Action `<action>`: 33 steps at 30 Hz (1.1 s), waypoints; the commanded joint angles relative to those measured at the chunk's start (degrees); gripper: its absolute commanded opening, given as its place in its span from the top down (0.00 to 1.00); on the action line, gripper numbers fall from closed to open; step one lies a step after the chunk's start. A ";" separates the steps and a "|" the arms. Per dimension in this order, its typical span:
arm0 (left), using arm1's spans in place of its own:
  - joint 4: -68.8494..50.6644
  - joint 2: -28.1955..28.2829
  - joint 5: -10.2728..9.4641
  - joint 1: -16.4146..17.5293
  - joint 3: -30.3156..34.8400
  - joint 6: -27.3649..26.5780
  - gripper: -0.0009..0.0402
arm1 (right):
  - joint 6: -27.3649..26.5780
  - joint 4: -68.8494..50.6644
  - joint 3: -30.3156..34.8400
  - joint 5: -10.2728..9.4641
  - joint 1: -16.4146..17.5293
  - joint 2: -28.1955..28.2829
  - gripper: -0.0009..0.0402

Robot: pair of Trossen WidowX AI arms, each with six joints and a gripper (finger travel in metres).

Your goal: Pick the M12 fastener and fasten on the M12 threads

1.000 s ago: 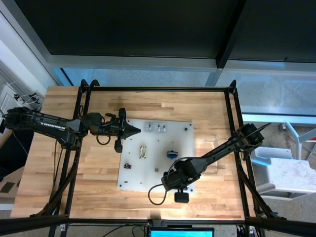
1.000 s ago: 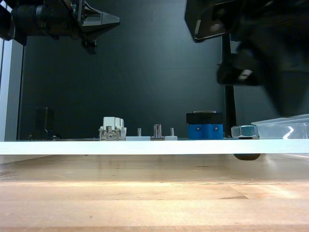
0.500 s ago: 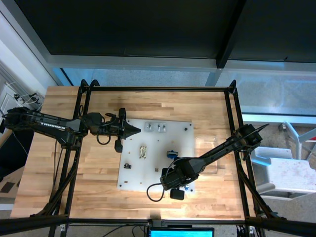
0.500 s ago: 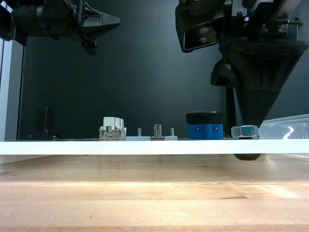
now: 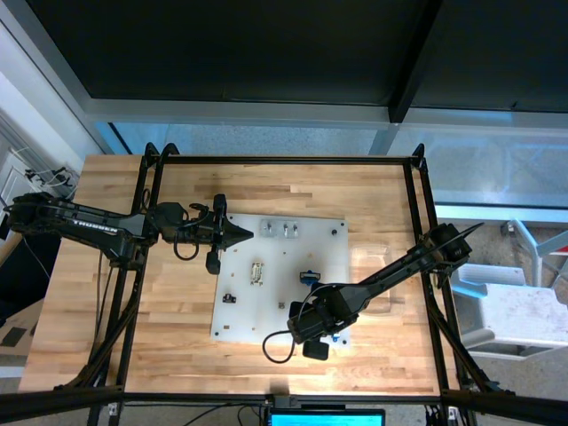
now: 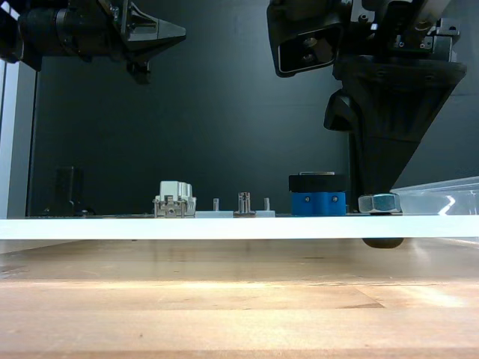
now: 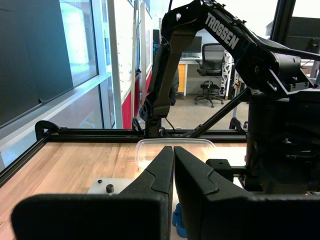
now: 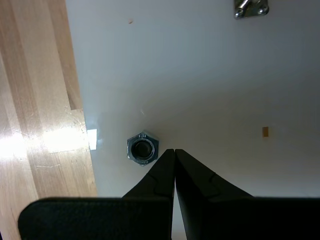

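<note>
Right gripper [image 6: 372, 196]: pointing straight down over the near right corner of the white board [image 5: 238, 312], with its tip hanging just above the board's surface.
Right fingers [image 8: 156, 179]: pressing flat against each other, clenched on nothing.
Nut [image 8: 143, 148]: a small silver hexagon sitting low on the board at its near right corner, close to the board's edge. It is lying just beside the right fingertips, not between them.
Nut on its stud: cannot tell. The hole in the nut is showing dark from above, and from table height the nut [image 6: 379, 203] is sitting level with the board.
Left gripper [image 6: 176, 31]: hovering high above the far left corner of the board, pointing inward across it and well apart from the nut.
Left fingers [image 7: 150, 175]: lying closed against each other, gripping nothing.
Clear tray [image 6: 441, 196]: resting on the table [image 5: 106, 311] just off the board's right edge. From table height it is showing behind the nut.
Blue block [image 6: 317, 203]: standing on the board with a black cap on top, nearer the board's middle than the nut.
Right arm: reaching in from the table's right edge and bending down to the board's near right corner.
Left arm: stretching in level from the table's left edge.
</note>
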 commanded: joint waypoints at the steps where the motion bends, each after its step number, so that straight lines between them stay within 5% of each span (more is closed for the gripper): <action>1: 0.02 0.02 0.02 0.02 0.00 0.02 0.98 | -0.35 0.13 -0.09 0.00 0.00 0.04 0.98; 17: 0.02 0.02 0.02 0.02 0.00 0.02 0.98 | -0.52 2.99 -1.62 -1.18 0.00 0.04 0.98; 20: 0.02 0.02 0.02 0.00 0.00 0.02 0.98 | -1.62 3.19 -1.81 -5.38 0.00 0.04 0.98; 23: 0.02 0.02 0.00 0.00 0.00 0.02 0.98 | -3.56 3.06 -1.81 -13.94 0.00 -0.09 0.98; 25: 0.02 0.02 0.02 0.02 0.00 0.02 0.98 | -4.42 2.34 -1.81 -17.35 0.02 -0.35 0.98; 27: 0.02 0.02 0.00 0.00 0.00 0.02 0.98 | -4.55 1.42 -1.81 -18.75 0.07 -0.74 0.98; 33: -0.02 0.02 0.00 0.00 0.00 0.02 0.98 | -4.59 0.17 -1.64 -18.12 0.22 -1.51 0.98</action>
